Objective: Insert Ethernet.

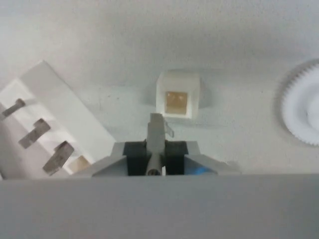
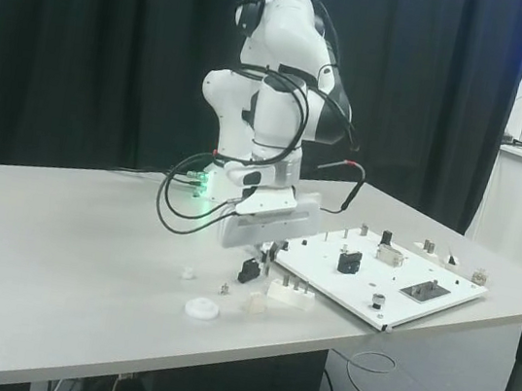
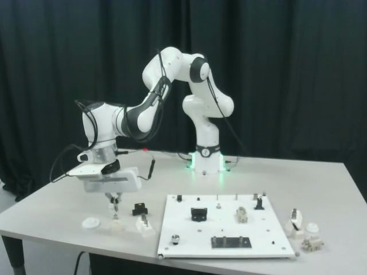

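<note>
In the wrist view my gripper [image 1: 156, 160] is shut on a slim grey Ethernet plug [image 1: 156, 133], whose tip points down at the table. Just past the tip stands a small white socket block [image 1: 178, 94] with a square opening on top. The plug hangs a little above the block and does not touch it. From the room cameras, the gripper [image 2: 267, 252] [image 3: 114, 205] hovers over the same block [image 2: 254, 302] [image 3: 116, 226], near the table's front edge and to the left of the white board [image 2: 377, 277] [image 3: 229, 229].
A white block with metal pins [image 1: 50, 129] [image 2: 290, 295] [image 3: 144, 227] lies close beside the socket. A white gear [image 1: 304, 104] [image 2: 201, 309] [image 3: 90, 223] lies on its other side, and a small black part [image 2: 248, 272] [image 3: 139, 209] sits behind. The board carries several fixtures.
</note>
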